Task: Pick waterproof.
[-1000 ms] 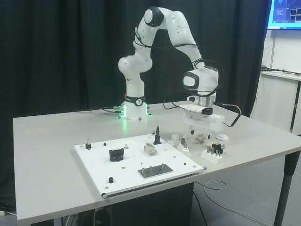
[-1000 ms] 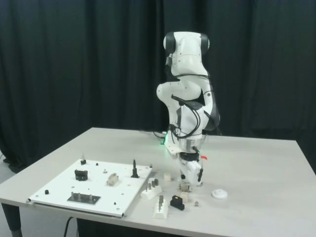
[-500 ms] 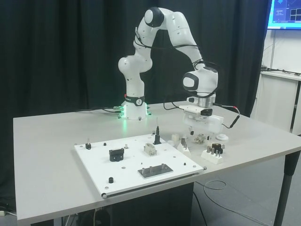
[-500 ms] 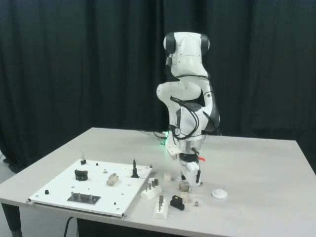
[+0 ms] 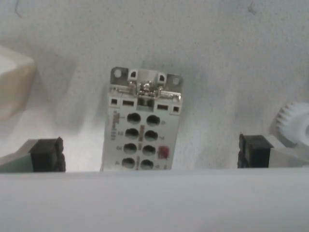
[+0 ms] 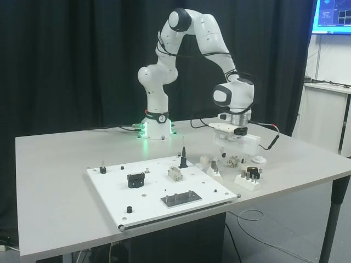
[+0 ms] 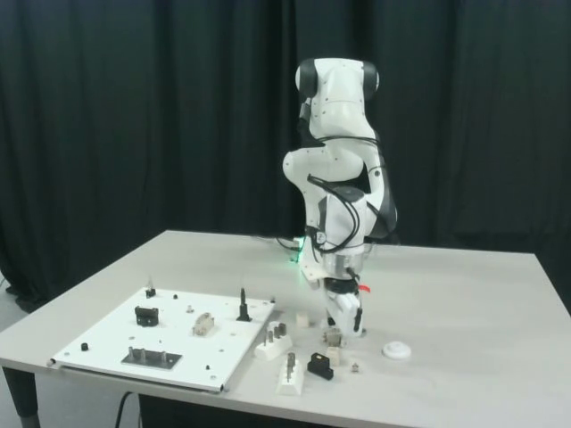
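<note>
The waterproof connector (image 5: 143,130) is a white-grey rectangular block with several round holes and a metal clip at one end. It lies flat on the grey table. My gripper (image 5: 149,152) is open just above the table, with a black fingertip (image 5: 46,154) on one side of the connector and the other on the far side, both clear of it. From the first room view the gripper (image 6: 233,155) hangs straight down over the connector (image 6: 234,161), right of the white board. The second room view has the gripper (image 7: 343,326) low over the connector (image 7: 334,338).
A white gear (image 6: 259,159) lies just beyond the gripper and a small white block (image 6: 204,160) on its other side. White holders with metal pegs (image 6: 248,178) stand close in front. The white assembly board (image 6: 159,189) with small parts fills the table's middle.
The wrist has shifted very slightly to the left in the first room view. The gripper stays low over the connector and nothing on the table has moved.
</note>
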